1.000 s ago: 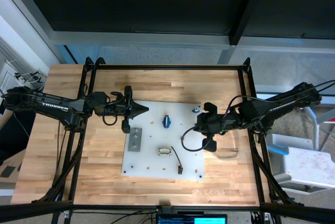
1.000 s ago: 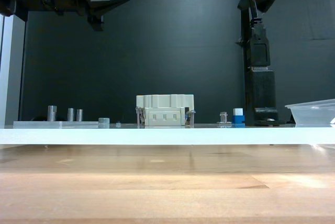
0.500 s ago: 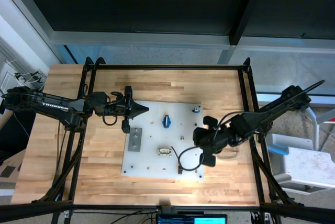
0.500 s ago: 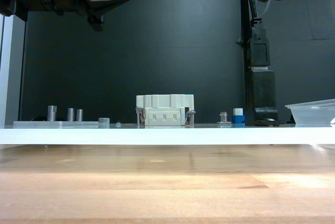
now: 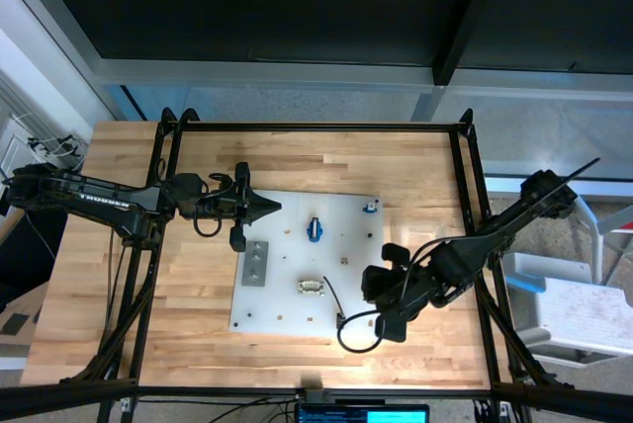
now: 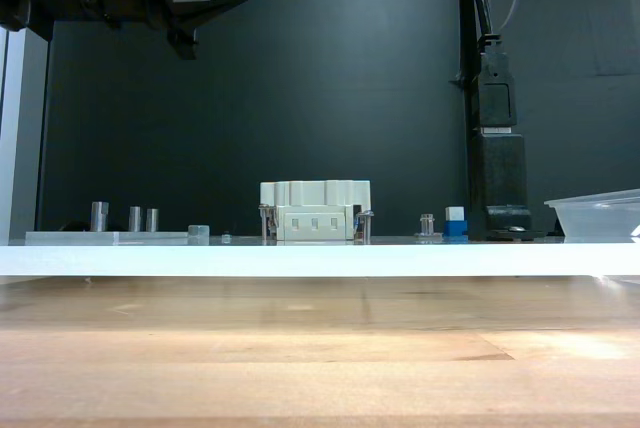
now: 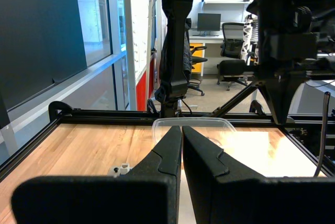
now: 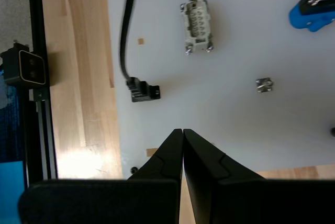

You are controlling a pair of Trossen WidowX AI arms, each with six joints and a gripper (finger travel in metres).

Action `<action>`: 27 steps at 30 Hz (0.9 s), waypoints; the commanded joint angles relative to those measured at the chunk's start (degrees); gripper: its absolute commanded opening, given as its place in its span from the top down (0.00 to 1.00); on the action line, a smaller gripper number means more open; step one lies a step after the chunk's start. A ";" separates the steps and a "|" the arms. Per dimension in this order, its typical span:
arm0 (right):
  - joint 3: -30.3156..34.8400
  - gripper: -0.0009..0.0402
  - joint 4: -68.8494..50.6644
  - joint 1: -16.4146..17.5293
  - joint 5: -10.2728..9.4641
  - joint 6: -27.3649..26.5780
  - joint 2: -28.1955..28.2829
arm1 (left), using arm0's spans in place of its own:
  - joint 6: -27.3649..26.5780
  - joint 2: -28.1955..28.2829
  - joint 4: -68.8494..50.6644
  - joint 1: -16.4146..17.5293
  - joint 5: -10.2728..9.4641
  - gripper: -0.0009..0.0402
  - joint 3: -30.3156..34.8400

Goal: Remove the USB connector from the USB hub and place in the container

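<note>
Right gripper (image 8: 182, 131), pressed together, hovers near the hub (image 6: 497, 188): best to spread it, straddle the connector (image 6: 497, 98), pull straight up. Left gripper (image 7: 181, 130), pressed together, hangs well apart from the hub.

Matt white board (image 5: 287, 275) on smooth wooden table (image 5: 198, 344).

USB connector (image 6: 497, 98): upright, plugged into USB hub (image 6: 497, 183) | container (image 6: 598, 216): clear tub, right of USB hub

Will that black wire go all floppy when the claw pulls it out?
Probably floppy: the USB connector has a thin, curving cable. Its plug end looks stiff, standing upright in the USB hub. Right claw hovers shut near it; left claw hangs shut, far off.
</note>
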 commanded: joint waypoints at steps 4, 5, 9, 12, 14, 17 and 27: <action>2.51 0.98 0.31 1.53 0.37 0.76 3.37 | 0.02 0.00 0.02 0.00 0.00 0.98 0.02; 2.49 0.98 0.55 1.62 0.39 1.55 3.78 | 0.00 0.00 0.02 0.02 0.00 0.98 0.02; 2.47 0.94 2.49 2.19 0.61 2.49 5.42 | 0.00 0.00 0.04 0.02 0.00 0.98 0.02; 2.47 0.87 4.17 2.45 0.83 2.54 6.69 | 0.02 0.00 0.02 0.00 0.00 0.98 0.02; 2.47 0.81 5.05 2.54 0.85 2.54 7.34 | 0.02 0.00 0.04 0.00 0.00 0.98 0.02; 2.47 0.72 6.23 2.56 2.32 2.56 8.26 | 0.02 0.00 0.04 0.00 0.00 0.98 0.02; 2.43 0.55 7.63 2.64 5.27 1.84 10.36 | 0.02 0.00 0.04 0.02 -0.02 0.98 0.02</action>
